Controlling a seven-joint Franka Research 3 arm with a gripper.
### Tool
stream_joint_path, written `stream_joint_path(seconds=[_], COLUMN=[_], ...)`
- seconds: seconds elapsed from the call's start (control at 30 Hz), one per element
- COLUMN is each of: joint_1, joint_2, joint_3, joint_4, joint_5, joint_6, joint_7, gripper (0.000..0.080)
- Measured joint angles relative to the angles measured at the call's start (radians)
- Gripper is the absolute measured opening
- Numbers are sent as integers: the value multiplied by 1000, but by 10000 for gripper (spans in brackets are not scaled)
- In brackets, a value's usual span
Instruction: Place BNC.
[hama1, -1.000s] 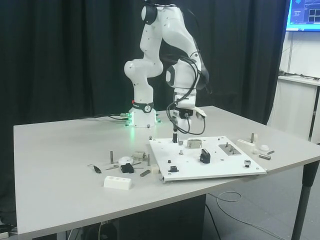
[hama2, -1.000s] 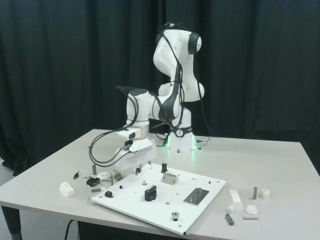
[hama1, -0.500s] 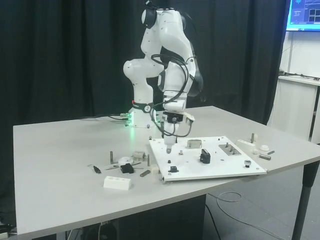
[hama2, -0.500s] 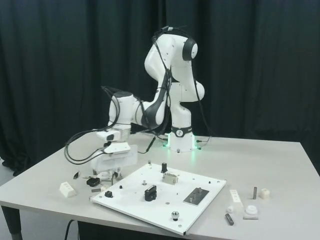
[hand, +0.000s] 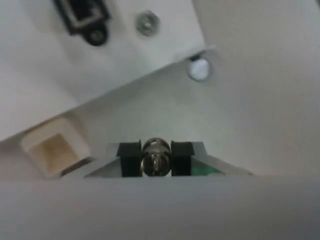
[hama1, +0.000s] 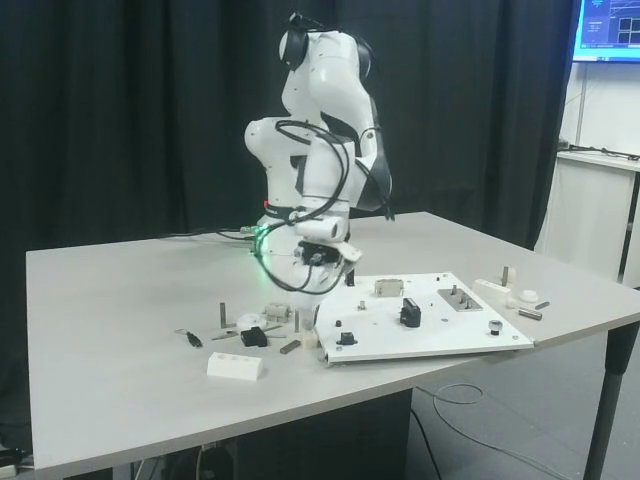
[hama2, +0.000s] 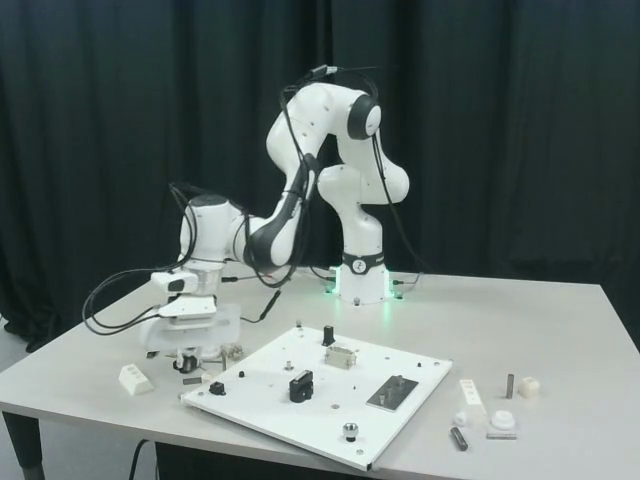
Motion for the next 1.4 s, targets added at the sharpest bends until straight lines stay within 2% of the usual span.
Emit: stream_joint_path(seconds=[0.3, 0.67, 1.17, 1.2, 1.37, 1.4], joint_1=[-63, -85, -115, -115, -120, -121], joint_2=[59, 115, 162, 164, 174, 175], joint_3=[33, 40, 61, 61, 61, 61], joint_4=[74, 127, 180, 183, 201, 204], joint_5=[29, 48, 54, 54, 54, 54], joint_6=[-44, -77, -99, -101, -115, -118], joint_7=[0, -1, -9, -9, -9, -9], gripper=[120, 120, 120, 201, 201, 526])
